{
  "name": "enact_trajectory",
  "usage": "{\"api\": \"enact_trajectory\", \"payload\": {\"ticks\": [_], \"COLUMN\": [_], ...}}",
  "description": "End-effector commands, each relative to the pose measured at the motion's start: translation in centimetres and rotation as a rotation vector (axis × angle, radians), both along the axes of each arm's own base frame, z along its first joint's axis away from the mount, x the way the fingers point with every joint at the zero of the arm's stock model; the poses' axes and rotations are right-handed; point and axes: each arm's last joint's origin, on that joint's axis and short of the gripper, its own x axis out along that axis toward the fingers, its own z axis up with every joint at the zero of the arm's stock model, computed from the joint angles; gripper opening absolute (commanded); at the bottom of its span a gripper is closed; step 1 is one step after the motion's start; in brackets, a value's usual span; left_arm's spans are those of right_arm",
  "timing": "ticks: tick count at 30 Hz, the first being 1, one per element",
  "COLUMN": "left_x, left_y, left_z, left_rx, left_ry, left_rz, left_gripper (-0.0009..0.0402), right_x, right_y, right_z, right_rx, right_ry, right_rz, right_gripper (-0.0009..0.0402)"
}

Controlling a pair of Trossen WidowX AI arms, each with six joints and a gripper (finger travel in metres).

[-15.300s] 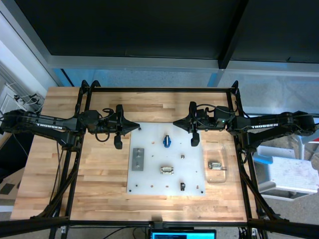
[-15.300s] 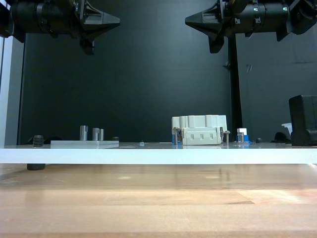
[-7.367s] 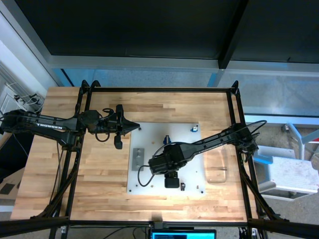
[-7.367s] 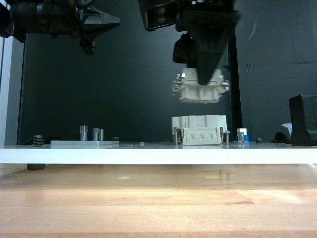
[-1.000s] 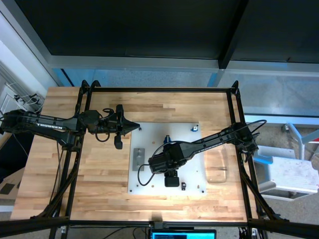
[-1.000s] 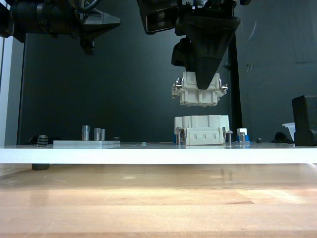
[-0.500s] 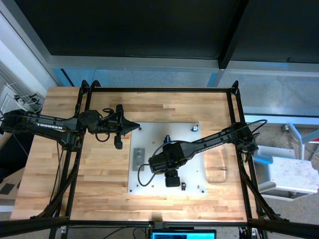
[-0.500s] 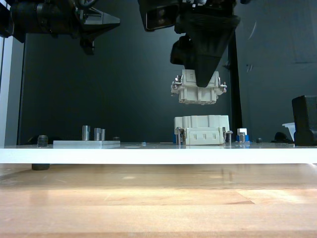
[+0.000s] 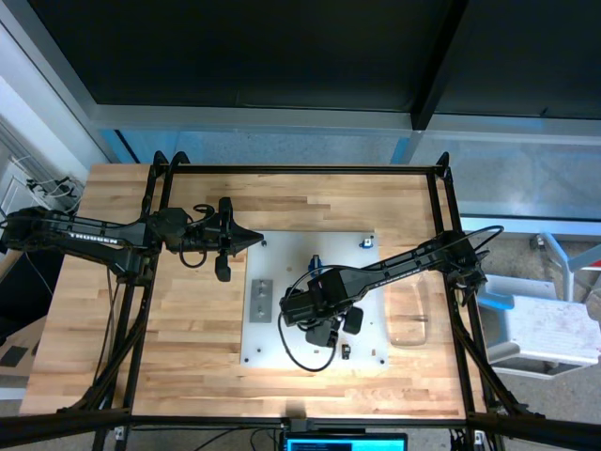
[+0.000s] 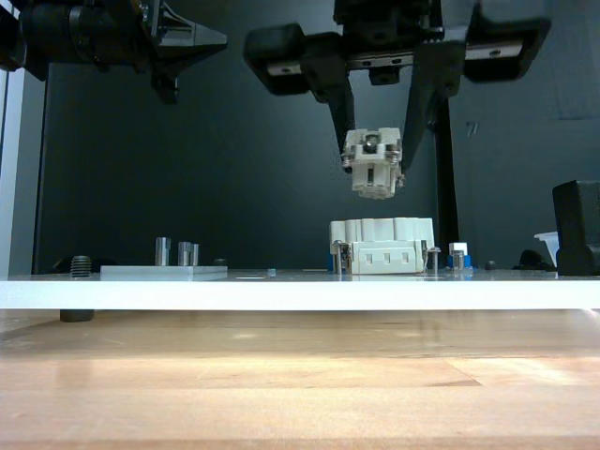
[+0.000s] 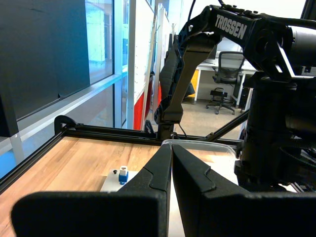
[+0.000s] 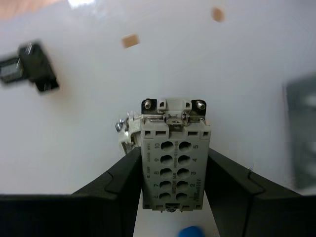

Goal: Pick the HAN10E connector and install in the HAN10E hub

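Left gripper closed; right arm beyond.

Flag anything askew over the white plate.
The HAN10E connector, clamped in the right gripper above the HAN10E hub, looks odd. In the low view it shows its narrow end and hangs slightly tilted, while the hub shows its long side, so their long axes seem crossed. The left gripper hangs shut, off to the left.

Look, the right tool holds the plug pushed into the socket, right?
Not pushed in. The low view shows the right tool holding the HAN10E connector in the air above the HAN10E hub, with a gap. The left tool is parked high at the left.
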Motion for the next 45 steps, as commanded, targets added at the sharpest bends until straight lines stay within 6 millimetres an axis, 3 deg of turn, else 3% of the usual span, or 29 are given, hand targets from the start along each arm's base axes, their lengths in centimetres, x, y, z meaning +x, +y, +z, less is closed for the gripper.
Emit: {"api": "enact_trajectory", "payload": {"ticks": [1, 15, 22, 31, 45], "left_x": [0.0, 0.0, 0.0, 0.0, 0.0], "left_y": [0.01, 0.01, 0.01, 0.01, 0.01], "left_z": [0.0, 0.0, 0.0, 0.0, 0.0], "left_rx": [0.0, 0.0, 0.0, 0.0, 0.0], "left_ry": [0.0, 0.0, 0.0, 0.0, 0.0], "left_rz": [0.0, 0.0, 0.0, 0.0, 0.0], "left_gripper": [0.0, 0.0, 0.0, 0.0, 0.0], "right_x": [0.0, -0.04, 0.03, -0.02, -0.26], "right_y": [0.02, 0.03, -0.08, -0.08, -0.18], "right_z": [0.01, -0.05, -0.05, -0.21, -0.28], "right_rx": [-0.03, -0.184, -0.233, -0.277, -0.257], "right_ry": [-0.009, -0.046, -0.062, -0.068, -0.043], "right_rz": [0.183, 1.075, 1.348, 1.611, 1.603], "right_gripper": [0.0009, 0.0009, 0.0009, 0.0009, 0.0009]}}
